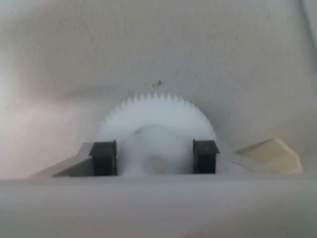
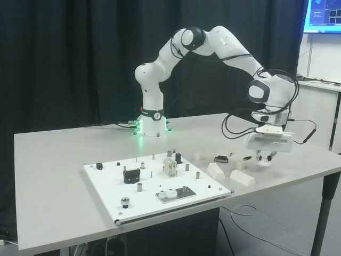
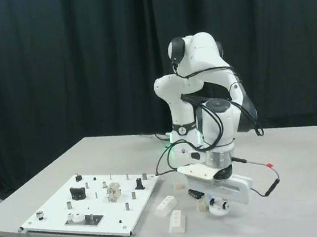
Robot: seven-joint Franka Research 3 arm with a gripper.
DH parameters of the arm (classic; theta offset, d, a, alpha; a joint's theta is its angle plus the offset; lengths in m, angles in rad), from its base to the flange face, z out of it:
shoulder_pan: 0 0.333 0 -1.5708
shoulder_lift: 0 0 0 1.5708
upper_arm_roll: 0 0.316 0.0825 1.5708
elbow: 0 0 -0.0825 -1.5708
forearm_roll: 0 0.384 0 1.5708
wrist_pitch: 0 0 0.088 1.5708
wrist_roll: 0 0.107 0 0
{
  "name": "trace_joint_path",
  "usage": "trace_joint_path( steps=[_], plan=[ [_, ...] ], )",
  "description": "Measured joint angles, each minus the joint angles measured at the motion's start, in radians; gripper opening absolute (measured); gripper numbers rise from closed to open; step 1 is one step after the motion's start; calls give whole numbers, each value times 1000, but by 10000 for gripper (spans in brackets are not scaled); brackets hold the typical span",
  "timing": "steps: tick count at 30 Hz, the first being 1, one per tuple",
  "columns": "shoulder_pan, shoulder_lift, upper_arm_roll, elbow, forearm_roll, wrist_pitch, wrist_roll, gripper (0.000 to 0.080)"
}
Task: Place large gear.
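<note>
The gripper (image 1: 155, 157) is clamping the large gear (image 1: 157, 121) at lower centre of the wrist view, just above the grey table (image 2: 58, 160). White blocks (image 2: 228, 173) are lying nearby; the white board (image 2: 106, 194) is sitting lower left.

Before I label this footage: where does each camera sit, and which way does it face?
Wrist view: on the arm's wrist, looking down past the gripper fingertips at the large gear between them.
First room view: in front of the grey table, facing the black curtain; whole arm shows.
Second room view: off another table edge, facing the curtain; whole arm shows.
Both room views share the white board and small white blocks.
</note>
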Motion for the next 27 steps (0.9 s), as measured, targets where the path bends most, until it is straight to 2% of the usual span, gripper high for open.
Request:
trace_joint_path(
  steps=[6,7,12,13,21,22,27],
  plan=[
    [18,0,0,-19,-23,18,33,329],
    [20,0,0,-20,-26,18,40,368],
    [29,-2,0,-23,-40,15,77,368],
    [30,-3,0,-23,-44,13,83,660],
    [39,-25,0,-23,-67,-20,107,660],
    [39,-29,0,-23,-71,-24,110,791],
    [40,-45,0,-23,-86,-40,120,791]
  ],
)
